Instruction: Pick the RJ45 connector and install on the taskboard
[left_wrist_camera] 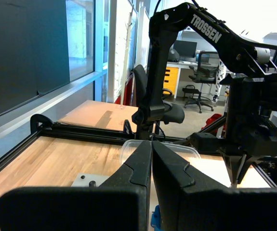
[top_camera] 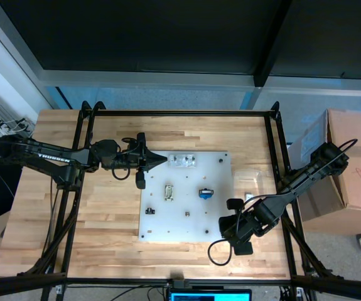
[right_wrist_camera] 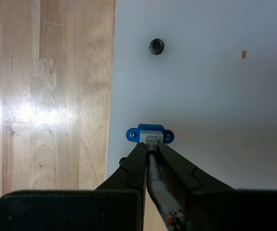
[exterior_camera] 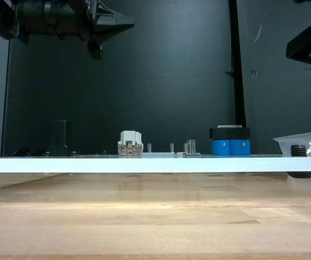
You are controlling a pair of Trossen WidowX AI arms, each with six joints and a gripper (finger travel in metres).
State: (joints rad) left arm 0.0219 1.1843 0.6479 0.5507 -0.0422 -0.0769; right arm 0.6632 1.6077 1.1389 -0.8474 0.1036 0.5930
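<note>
Plainly, the low view puts the right claw [exterior_camera: 309, 46] high above the taskboard [exterior_camera: 90, 164]; only its wrist view shows it clamped on the RJ45 connector [right_wrist_camera: 151, 144], clear of the blue port [right_wrist_camera: 134, 135] below. The left claw [left_wrist_camera: 151, 144], pinched closed, hovers by the board's far-left edge.

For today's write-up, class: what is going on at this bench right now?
The right tool is shut on the RJ45 connector, with its cable stub running back between the fingers. It hangs high above the white taskboard, clear of its seat. The right wrist view looks straight down on the blue socket mount below it. The left tool is shut and empty, raised over the board's far left edge.
</note>
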